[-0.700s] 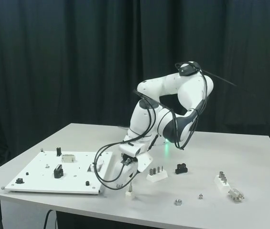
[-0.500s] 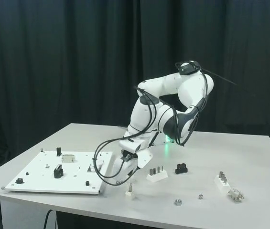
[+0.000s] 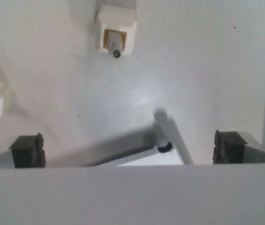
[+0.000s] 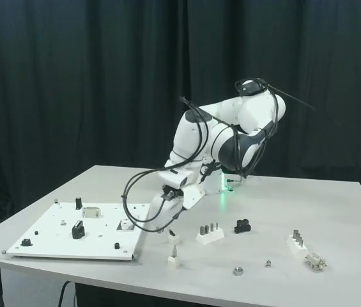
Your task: Pick bolt 4.
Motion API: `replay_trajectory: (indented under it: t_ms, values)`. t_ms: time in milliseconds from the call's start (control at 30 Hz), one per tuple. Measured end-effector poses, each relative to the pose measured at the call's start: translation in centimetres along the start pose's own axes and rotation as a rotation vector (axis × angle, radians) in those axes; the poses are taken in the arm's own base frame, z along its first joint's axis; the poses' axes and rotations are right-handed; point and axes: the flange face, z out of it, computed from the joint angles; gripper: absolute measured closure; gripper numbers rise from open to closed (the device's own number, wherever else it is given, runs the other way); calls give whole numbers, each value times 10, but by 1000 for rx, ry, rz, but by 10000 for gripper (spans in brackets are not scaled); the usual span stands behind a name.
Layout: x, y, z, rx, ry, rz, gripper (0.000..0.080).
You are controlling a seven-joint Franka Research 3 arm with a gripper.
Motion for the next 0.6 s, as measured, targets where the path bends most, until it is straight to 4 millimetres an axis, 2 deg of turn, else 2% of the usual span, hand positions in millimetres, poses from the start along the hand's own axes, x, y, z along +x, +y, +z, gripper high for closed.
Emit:
replay_trajectory:
  t_ms: [600]
  values:
    - [-12, 4, -27, 56, -4, 188, 3]
